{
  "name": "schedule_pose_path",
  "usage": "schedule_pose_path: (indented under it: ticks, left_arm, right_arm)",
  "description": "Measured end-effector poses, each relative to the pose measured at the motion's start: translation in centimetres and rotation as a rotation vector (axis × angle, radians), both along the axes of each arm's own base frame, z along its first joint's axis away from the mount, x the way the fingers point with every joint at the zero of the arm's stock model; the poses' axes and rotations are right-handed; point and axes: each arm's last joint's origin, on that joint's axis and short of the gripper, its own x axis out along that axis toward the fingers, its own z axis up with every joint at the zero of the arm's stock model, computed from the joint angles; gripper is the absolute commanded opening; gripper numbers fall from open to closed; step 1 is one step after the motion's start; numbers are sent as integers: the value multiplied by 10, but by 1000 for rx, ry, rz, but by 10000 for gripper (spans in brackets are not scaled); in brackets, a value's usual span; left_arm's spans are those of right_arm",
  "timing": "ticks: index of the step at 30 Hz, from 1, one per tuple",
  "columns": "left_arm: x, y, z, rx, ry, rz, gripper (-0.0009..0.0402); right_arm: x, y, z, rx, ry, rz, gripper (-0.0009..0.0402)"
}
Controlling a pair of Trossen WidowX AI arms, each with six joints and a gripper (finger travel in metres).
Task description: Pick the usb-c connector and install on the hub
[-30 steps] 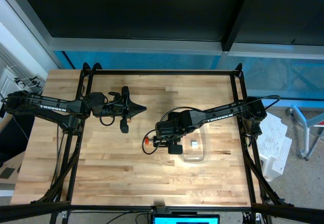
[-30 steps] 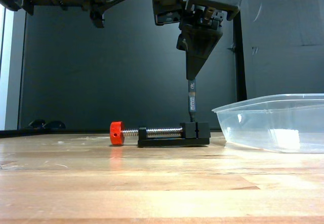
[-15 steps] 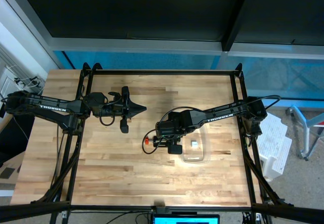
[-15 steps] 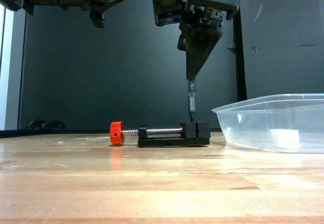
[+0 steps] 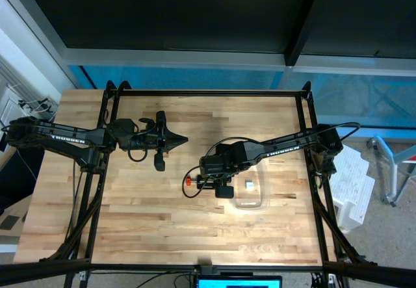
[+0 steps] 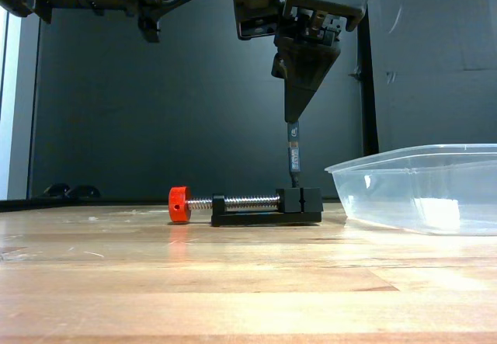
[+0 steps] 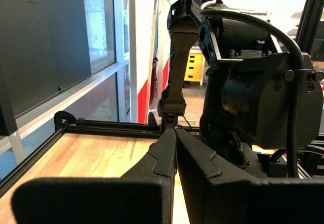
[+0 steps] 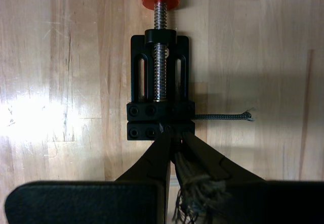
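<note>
"TROSSEN" reads along the left arm (image 5: 65, 136). Left gripper (image 5: 184, 140) sits high at 10 o'clock from the hub (image 6: 264, 206), fingers (image 7: 163, 155) pressed together, empty. Right gripper (image 6: 293, 117) pinches the usb-c connector (image 6: 293, 156) upright, its lower end reaching the hub's block, at the end away from the orange knob (image 6: 178, 204). Clear tray (image 6: 419, 192) at 3 o'clock. Nothing visibly shifted since half a second ago.

Light butcher-block wood table (image 5: 149, 236) with a black metal frame (image 5: 208, 93) round it. Dark wall (image 6: 93, 111) behind, blue strip (image 5: 195, 78) along the far edge, grey floor (image 5: 390, 236) off to the right. Big windows (image 7: 96, 27) on one side, yellow cabinet (image 7: 194, 66) further back.
</note>
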Motion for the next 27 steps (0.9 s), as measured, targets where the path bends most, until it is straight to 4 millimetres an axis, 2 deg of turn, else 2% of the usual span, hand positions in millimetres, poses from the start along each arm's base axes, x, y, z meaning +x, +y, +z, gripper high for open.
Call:
schedule_pose_path:
  ticks: [27]
  left_arm:
    - [0,0,0,0,0,0,0]
  right_arm:
    - [0,2,0,7,-1,10,2]
